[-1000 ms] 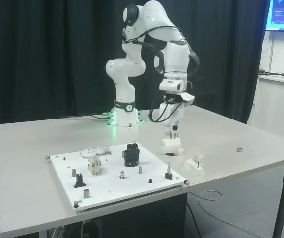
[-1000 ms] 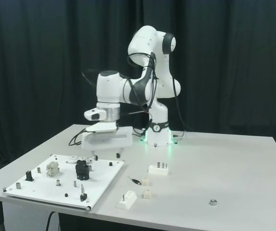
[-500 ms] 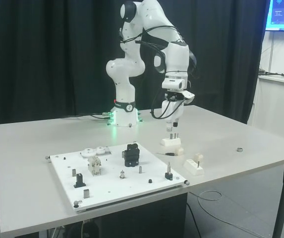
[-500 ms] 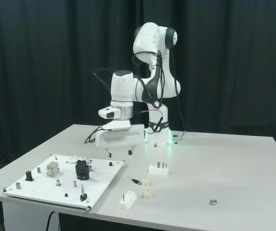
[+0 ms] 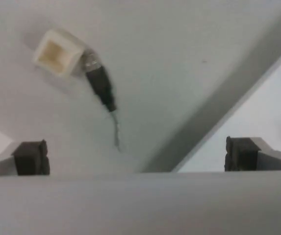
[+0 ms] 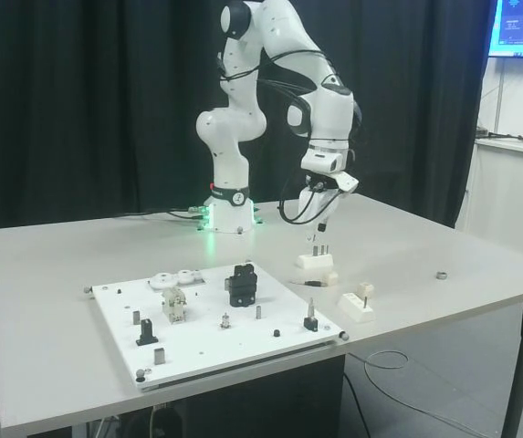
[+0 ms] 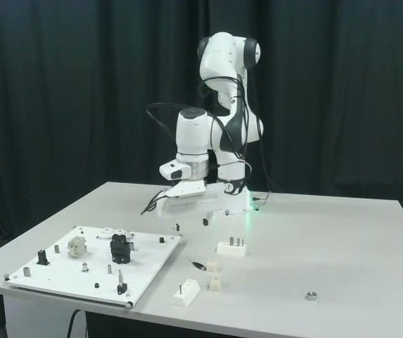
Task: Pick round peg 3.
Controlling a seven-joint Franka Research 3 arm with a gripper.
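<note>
Jaws stand wide apart and empty, raised clear above the bench [image 6: 407, 265]. Gripper [image 7: 190, 225] hangs beside the white assembly board [image 7: 152, 264]. The wrist view shows a small white square block [image 5: 58, 53] with a black plug and lead [image 5: 101, 85] touching it. The round pegs [image 7: 237, 241] stand upright in their white holder [image 7: 231, 250], near the gripper, ungrasped.
</note>
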